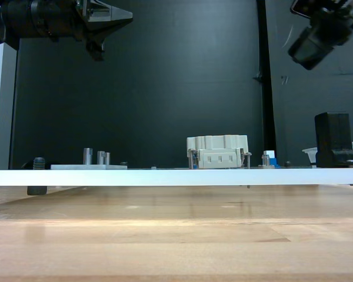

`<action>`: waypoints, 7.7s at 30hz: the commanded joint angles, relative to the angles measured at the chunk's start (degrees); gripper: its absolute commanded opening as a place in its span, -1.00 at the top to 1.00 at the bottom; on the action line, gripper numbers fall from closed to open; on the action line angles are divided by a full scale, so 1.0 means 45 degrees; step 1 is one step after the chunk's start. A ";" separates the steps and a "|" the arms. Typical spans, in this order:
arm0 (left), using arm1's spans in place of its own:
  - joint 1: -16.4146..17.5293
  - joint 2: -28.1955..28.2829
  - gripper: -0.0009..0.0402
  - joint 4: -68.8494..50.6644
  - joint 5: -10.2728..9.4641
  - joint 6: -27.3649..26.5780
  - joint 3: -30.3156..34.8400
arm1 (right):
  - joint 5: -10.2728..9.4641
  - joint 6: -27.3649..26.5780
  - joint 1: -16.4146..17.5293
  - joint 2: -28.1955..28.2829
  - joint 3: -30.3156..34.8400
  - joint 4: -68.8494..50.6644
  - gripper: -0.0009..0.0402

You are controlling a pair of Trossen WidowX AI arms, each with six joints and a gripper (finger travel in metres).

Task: Pick the USB connector and install on taskboard

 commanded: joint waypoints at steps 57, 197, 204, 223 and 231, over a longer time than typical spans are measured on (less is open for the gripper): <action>0.0000 0.0005 0.96 0.0005 0.0000 0.0000 0.0000 | 0.2011 0.3517 0.3405 0.2254 -0.1277 -0.4376 0.22; 0.0005 0.0005 0.96 0.0005 0.0000 0.0000 0.0005 | 0.2021 0.4342 0.4969 0.7956 0.4240 -0.3910 0.96; 0.0000 0.0005 0.96 0.0005 0.0000 0.0000 0.0000 | 0.2055 0.5255 0.5605 0.9656 0.5969 -0.3949 0.96; 0.0000 0.0005 0.96 0.0005 0.0000 0.0000 0.0000 | 0.2021 0.5659 0.6212 1.3017 0.9530 -0.4590 0.96; 0.0000 0.0005 0.96 0.0005 0.0000 0.0000 0.0000 | 0.2040 0.5654 0.6285 1.3716 1.0433 -0.5051 0.96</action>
